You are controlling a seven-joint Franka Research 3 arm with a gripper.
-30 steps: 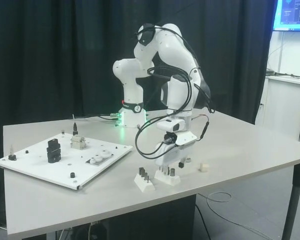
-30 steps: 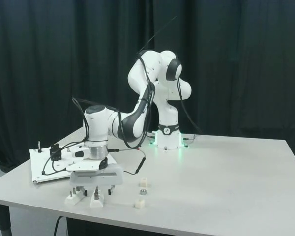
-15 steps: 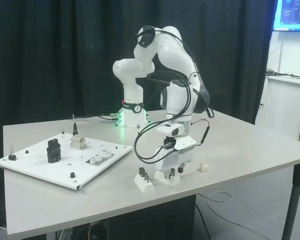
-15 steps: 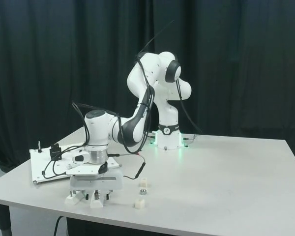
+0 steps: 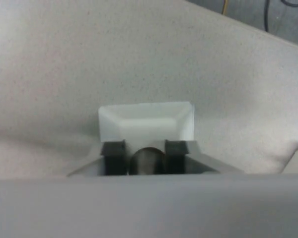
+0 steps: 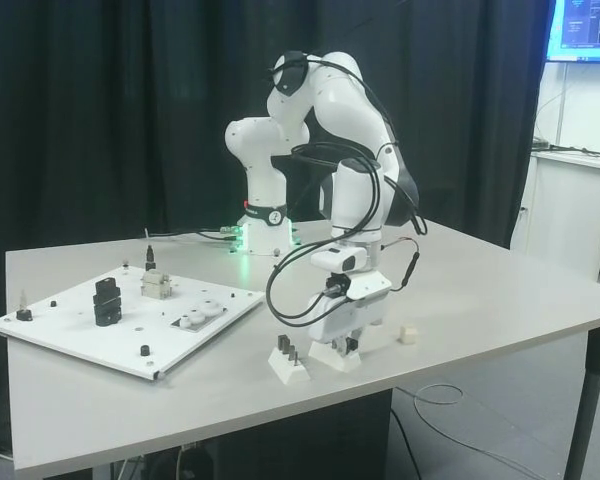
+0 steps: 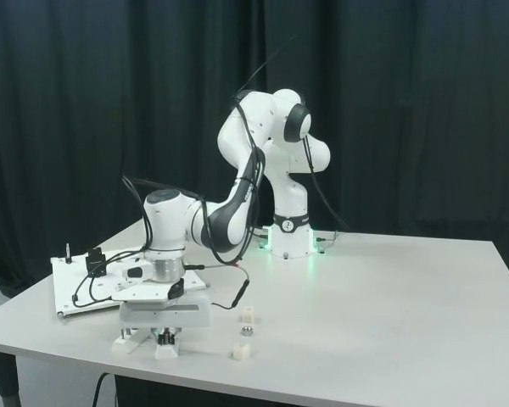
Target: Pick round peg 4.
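Looking down, you find the claw (image 5: pixel 145 154) with its black fingers (image 5: pixel 113 151) narrowly flanking round peg 4 (image 5: pixel 146 159) in its white holder (image 5: pixel 146 120).

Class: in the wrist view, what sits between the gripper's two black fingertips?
In the wrist view, the round peg stands between the fingertips, rising from its white holder.

Claw (image 5: pixel 145 159) now lower than before, down around the round peg (image 5: pixel 146 161) in its white holder (image 5: pixel 148 121).
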